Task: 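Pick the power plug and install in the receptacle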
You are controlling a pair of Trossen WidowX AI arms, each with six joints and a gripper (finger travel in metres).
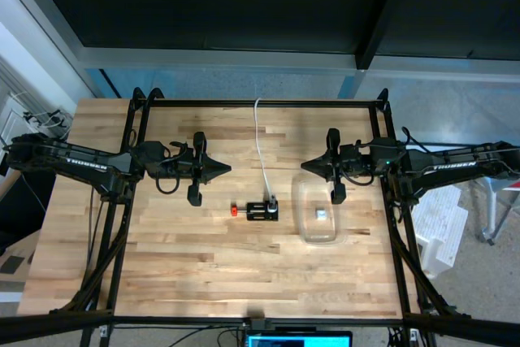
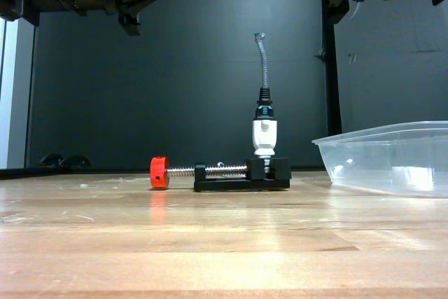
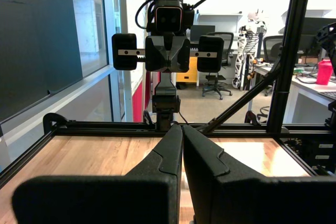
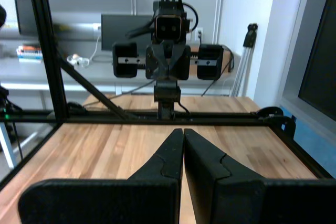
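1. Both are hanging high over the table [image 1: 179, 266], well apart: left gripper [image 3: 182, 128] and right gripper [image 4: 183, 130], each with fingers pressed together, gripping nothing.
2. Likely best: opening the right gripper wide, dropping straight over the clear tray [image 2: 378, 162], pinching the power plug squarely.
3. The power plug is not showing clearly; only a small pale block [image 1: 322, 214] is lying in the tray.
4. The receptacle [image 2: 264, 134], white and square, is standing upright in the black vise [image 2: 241, 173].

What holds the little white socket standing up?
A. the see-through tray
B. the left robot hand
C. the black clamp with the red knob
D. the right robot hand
C: the receptacle stands upright in the black vise, while the left gripper and right gripper are shut, raised well above it at either side.
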